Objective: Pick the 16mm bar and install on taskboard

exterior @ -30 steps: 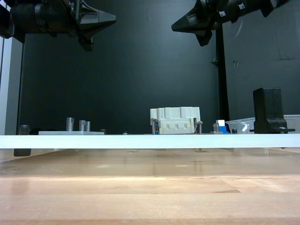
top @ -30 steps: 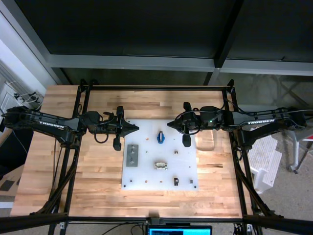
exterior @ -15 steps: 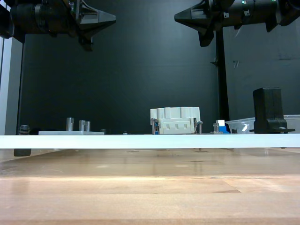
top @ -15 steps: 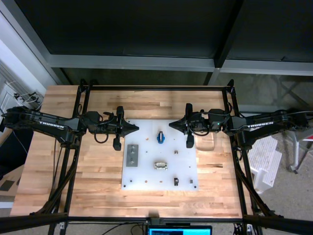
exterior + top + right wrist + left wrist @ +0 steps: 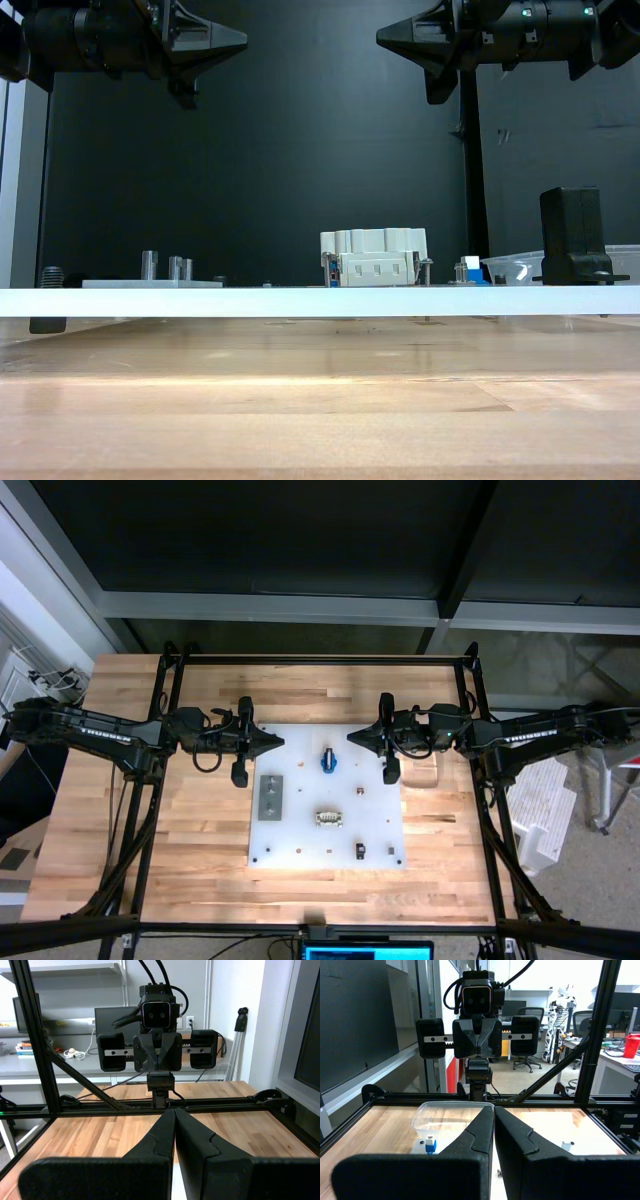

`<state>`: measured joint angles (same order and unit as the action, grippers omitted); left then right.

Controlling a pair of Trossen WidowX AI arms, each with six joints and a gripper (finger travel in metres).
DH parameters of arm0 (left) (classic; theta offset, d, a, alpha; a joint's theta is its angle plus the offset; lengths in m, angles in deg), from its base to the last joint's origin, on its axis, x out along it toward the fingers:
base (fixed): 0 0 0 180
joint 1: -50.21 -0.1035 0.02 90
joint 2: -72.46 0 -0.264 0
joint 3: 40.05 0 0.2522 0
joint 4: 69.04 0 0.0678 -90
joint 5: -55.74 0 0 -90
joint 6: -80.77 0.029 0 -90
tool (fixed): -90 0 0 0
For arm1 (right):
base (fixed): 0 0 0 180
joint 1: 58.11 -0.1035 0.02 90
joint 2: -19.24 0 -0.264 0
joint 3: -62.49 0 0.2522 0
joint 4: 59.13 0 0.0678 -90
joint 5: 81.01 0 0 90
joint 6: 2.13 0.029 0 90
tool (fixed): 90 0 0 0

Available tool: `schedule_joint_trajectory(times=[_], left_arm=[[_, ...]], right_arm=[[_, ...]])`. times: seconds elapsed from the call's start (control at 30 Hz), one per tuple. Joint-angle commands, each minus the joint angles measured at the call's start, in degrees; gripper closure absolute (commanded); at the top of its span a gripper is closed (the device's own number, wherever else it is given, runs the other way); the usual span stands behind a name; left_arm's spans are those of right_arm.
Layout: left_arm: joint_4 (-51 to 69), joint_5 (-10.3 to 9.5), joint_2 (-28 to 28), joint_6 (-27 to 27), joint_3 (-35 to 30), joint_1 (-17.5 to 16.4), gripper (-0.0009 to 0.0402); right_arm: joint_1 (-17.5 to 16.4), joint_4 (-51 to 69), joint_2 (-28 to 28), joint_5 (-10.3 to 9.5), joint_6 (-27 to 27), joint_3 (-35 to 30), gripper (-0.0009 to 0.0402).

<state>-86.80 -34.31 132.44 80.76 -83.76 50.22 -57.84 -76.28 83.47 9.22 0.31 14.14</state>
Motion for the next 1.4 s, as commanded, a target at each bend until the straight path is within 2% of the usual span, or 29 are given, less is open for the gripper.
schedule_joint_trajectory(times=[0.03, 1.4], left_arm=[[0.0, 0.02, 0.0, 0.0, 0.0, 0.0, 0.0393], [0.0, 0.02, 0.0, 0.0, 0.0, 0.0, 0.0393]], right_arm=[[0.0, 0.0, 0.0, 0.15, -0.1, 0.0, 0.0393], [0.0, 1.1, 0.0, 0.20, -0.2, 0.0, 0.0393]])
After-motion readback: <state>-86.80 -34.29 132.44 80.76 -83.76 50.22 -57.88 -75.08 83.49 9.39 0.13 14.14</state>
